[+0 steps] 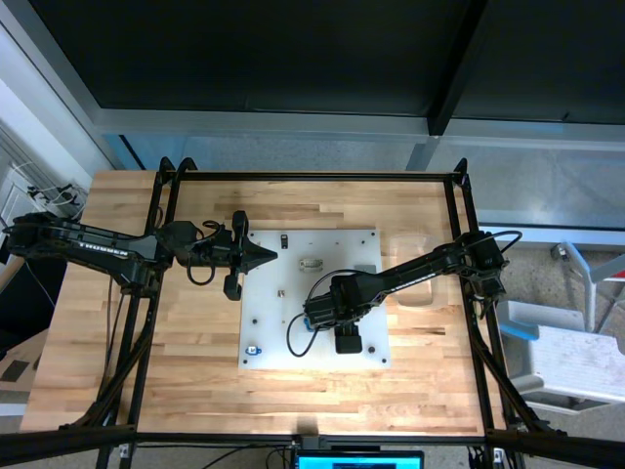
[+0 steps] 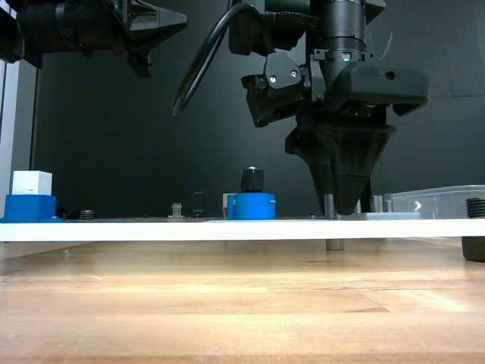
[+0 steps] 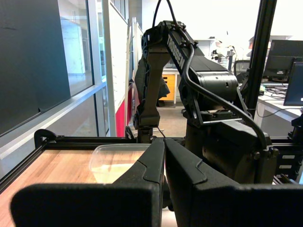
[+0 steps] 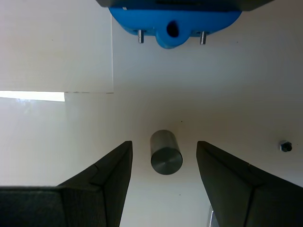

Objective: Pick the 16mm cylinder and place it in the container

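L to R. Left hand (image 1: pixel 266 256) hangs over the left edge of the white board (image 1: pixel 293 337), well away from the job. Its fingers are pressed together w/ nothing between them, so it looks parked. A small peg (image 1: pixel 280 290) stands on the board nearer that side; it's not the target.

Mid-board: the cylinder (image 4: pixel 166 152) stands upright on the board, flat end up, w/ the blue part (image 4: pixel 173 21) beyond it and clear of it. Right hand (image 2: pixel 345 203) is down at board level, and its fingers are spread moderately, one each side of the cylinder. There's a gap on both sides, so no contact yet and nothing is held.

Handling, as a judgement: solid metal, so stiff and not fragile, and it'll take a firm squeeze. It's light overall given how small it is. The smooth round wall is prob. slippery and could pop sideways or tip if the fingers meet it off-centre. Best hold is across the round side w/ the axis centred on the pads, low enough to get good pad contact. Then lift straight up, since I can't tell whether the base sits in a hole. If dropped it would likely roll.

Far right: the container (image 2: pixel 443 199), clear and shallow, sits on the surface (image 1: pixel 195 342) just off the board's right edge. It's near the cylinder but not touching. It's light plastic, so it may slide if bumped; release low inside the rim.
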